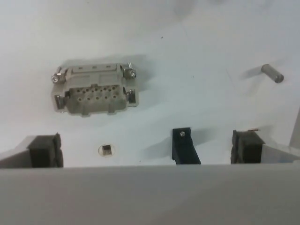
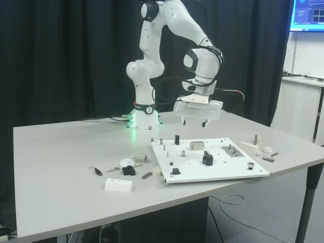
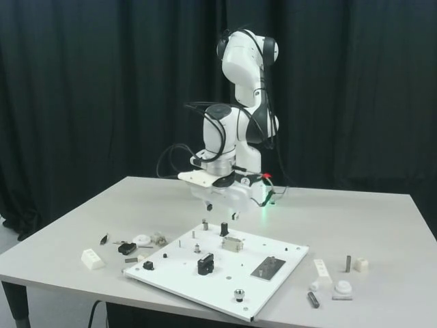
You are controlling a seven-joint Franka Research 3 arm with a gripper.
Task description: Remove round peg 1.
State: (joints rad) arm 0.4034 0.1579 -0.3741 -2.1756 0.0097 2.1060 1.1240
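Observation:
A short grey round peg stands upright in the white board near its far corner; it also shows as a peg in the first room view and a peg in the second. My gripper hangs open above the board's far edge, with nothing between its fingers. In the wrist view the black fingertips stand wide apart, and the peg lies off to one side, outside them. The gripper is well above the peg.
A grey multi-pin connector with screws is mounted on the board, with a black upright part and a small square hole close to it. Several loose parts and a white block lie on the grey table beside the board.

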